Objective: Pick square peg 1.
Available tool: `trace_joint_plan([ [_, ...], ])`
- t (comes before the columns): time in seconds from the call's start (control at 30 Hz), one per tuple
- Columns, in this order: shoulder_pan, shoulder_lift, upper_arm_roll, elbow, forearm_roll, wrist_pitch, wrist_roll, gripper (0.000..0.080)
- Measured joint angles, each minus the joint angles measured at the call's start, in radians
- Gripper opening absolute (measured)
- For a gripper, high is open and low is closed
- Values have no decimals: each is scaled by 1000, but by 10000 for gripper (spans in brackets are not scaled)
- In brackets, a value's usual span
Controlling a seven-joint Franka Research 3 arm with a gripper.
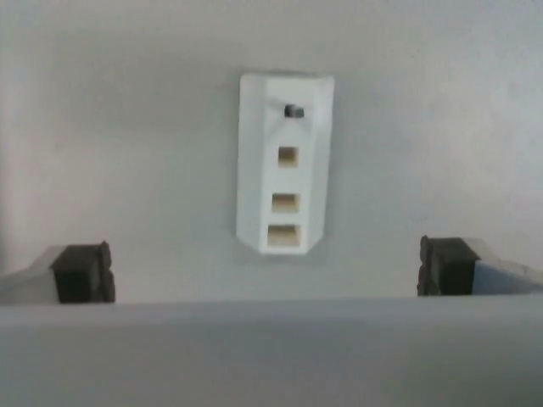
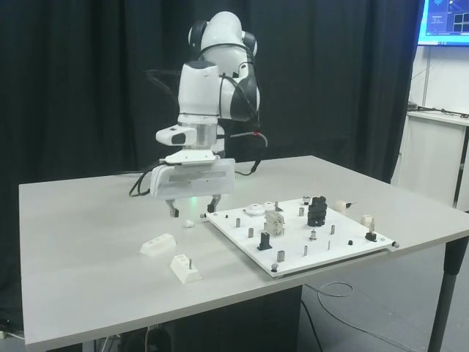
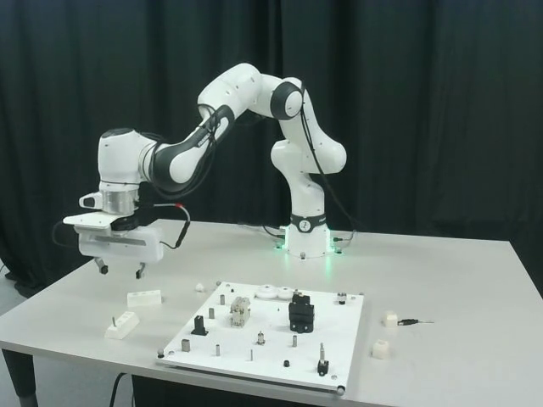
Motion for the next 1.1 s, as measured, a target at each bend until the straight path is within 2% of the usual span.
trace_joint_plan([
  [0.17,-6,22,0,3,56,29,0,800],
  [0.33,-6,44,3,16,90,52,-7,800],
  [0.73,0,120,7,115,91,64,-23,800],
  [1.1,0,179,-6,188,81,54,-37,800],
])
